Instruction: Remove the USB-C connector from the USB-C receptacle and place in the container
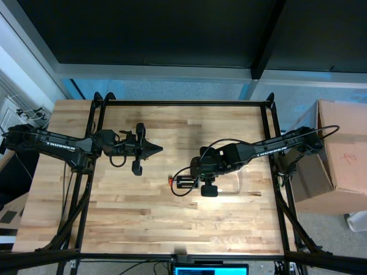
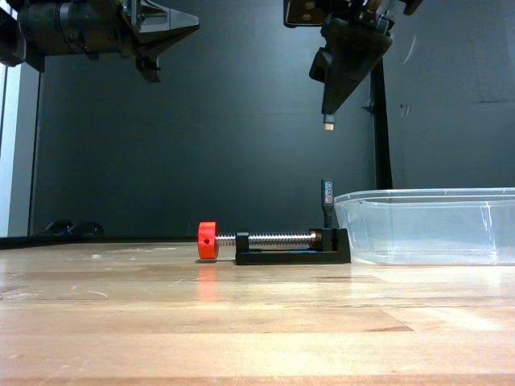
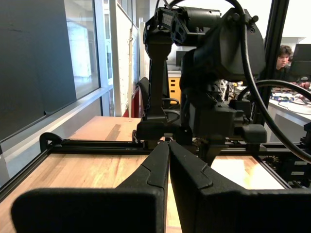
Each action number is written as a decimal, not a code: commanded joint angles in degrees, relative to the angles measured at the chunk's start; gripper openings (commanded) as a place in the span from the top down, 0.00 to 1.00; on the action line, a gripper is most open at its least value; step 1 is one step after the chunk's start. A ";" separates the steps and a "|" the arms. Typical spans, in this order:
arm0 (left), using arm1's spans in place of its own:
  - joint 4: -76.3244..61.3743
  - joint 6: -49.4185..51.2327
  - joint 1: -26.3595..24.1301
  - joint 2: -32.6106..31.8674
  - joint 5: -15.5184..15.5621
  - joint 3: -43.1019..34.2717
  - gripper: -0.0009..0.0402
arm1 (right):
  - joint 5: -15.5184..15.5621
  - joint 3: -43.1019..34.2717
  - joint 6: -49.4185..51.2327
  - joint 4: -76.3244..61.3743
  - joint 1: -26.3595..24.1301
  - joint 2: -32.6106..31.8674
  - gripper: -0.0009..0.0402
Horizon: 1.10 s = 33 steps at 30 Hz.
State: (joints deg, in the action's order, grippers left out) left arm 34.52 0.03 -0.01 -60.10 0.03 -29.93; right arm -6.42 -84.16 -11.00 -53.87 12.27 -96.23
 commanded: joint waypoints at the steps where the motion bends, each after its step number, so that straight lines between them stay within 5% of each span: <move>1: 0.00 -0.02 0.02 -0.02 0.00 -0.02 0.98 | -0.02 2.49 -0.13 0.09 0.98 2.89 0.98; 18: 0.00 -0.02 0.00 -0.33 0.00 -0.02 0.98 | -0.04 15.85 -8.61 0.57 4.61 16.90 0.98; 33: 0.00 -0.02 0.00 -0.33 0.00 -0.02 0.98 | -0.02 19.37 -9.60 0.63 5.77 19.76 0.98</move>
State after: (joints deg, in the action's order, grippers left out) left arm 34.52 0.03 -0.01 -60.45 0.05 -29.93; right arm -6.42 -64.73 -20.75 -53.28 18.04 -76.40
